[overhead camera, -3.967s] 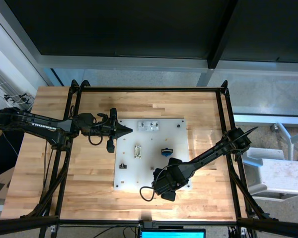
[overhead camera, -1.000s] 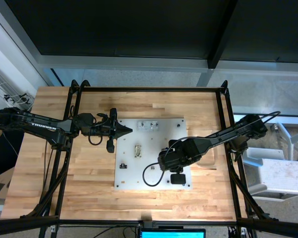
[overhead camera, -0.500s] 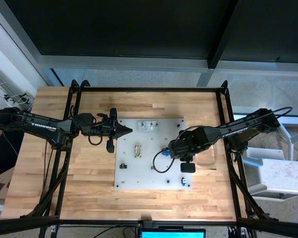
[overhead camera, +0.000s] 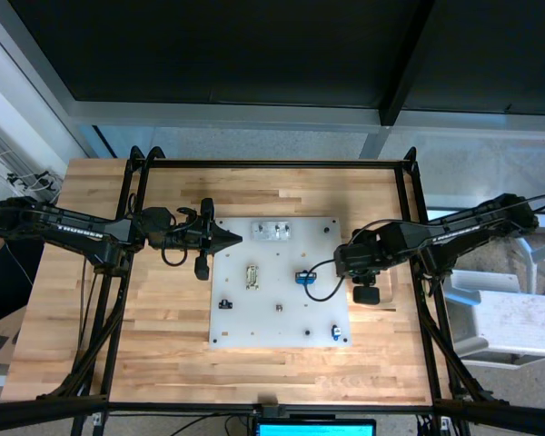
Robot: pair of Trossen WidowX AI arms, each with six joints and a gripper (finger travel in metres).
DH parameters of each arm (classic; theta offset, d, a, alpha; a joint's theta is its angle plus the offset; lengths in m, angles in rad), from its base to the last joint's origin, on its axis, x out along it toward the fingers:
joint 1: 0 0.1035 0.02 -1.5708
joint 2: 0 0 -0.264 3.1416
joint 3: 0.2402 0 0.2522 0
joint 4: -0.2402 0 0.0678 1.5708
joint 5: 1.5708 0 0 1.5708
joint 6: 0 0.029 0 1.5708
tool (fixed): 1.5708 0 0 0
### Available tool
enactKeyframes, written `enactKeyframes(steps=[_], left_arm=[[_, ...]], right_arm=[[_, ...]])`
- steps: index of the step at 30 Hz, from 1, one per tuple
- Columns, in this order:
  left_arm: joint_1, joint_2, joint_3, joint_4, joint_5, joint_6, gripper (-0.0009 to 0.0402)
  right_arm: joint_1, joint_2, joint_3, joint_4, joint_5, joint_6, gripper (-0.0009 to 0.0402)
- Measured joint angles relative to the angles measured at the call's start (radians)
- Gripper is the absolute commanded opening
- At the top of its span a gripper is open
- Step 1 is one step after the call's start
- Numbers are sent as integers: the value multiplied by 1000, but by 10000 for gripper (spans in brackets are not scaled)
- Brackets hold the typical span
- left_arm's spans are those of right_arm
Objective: Unfasten the M12 fastener and place in the container
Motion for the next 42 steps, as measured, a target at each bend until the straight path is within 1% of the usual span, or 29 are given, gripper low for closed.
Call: enactKeyframes(steps=[15, 20, 25, 28, 32, 37, 42], left_arm=[[0, 0, 0, 0, 0, 0, 0], [0, 0, 0, 0, 0, 0, 0], [0, 0, 0, 0, 0, 0, 0], [0, 0, 0, 0, 0, 0, 0], [0, 0, 0, 0, 0, 0, 0], [0, 0, 0, 0, 0, 0, 0], [0, 0, 0, 0, 0, 0, 0]], right_arm=[[-10, -200, -220, -11, -2, 8, 20], [-10, -246, -264, -16, -2, 11, 20], [-14, -269, -281, -18, -2, 15, 23], [-22, -269, -281, -18, -1, 15, 35], [-24, -269, -281, -21, 21, 19, 65], [-24, -269, -281, -23, 23, 22, 107], [-24, -268, -281, -23, 23, 21, 136]])
